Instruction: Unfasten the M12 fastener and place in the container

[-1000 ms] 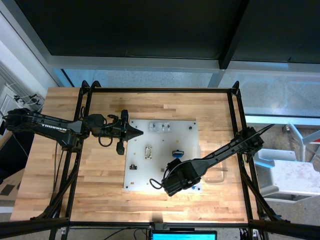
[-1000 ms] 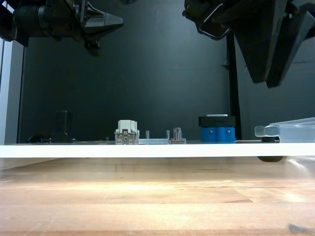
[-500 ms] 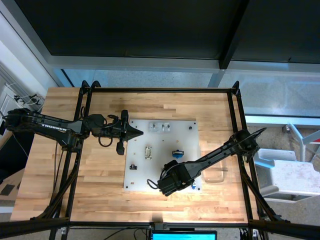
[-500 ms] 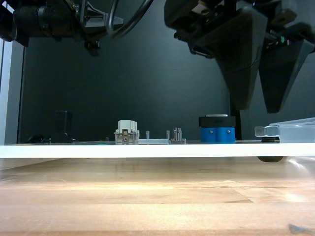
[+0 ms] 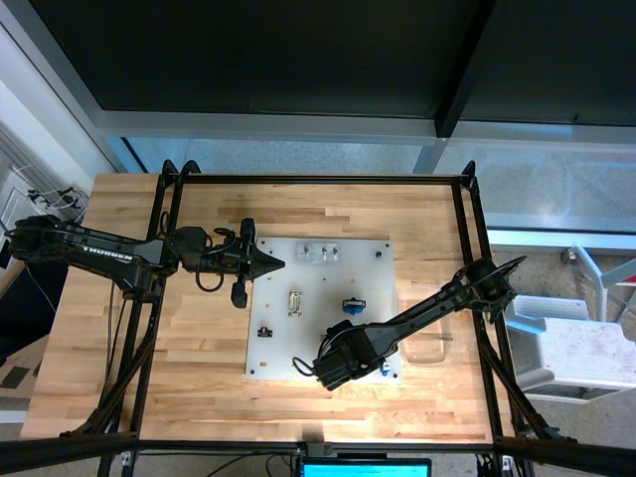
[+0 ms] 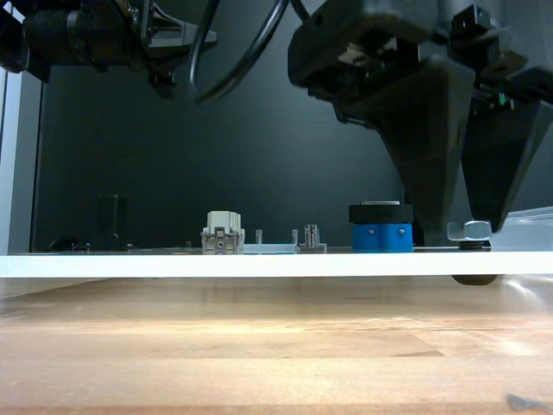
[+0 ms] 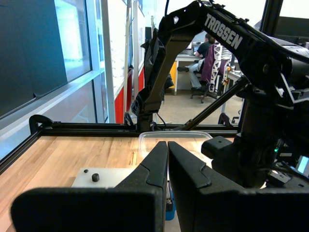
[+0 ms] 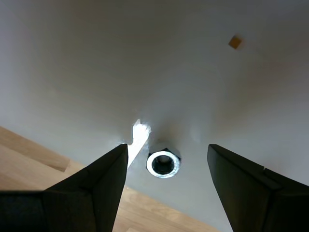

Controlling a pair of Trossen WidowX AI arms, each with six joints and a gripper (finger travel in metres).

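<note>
Your right gripper has dropped to the near right edge of the white board, fingers spread astride the M12 nut on its stud, seemingly ready to close; the left gripper, pressed together, hangs by the far left corner.

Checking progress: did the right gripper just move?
Yes: the right gripper dropped from well above the blue block to beside it, straddling the nut. The left gripper hovers at the board's left edge.

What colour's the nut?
Silver nut, right wrist view, between right gripper's fingers; left gripper hangs over board's left.
</note>
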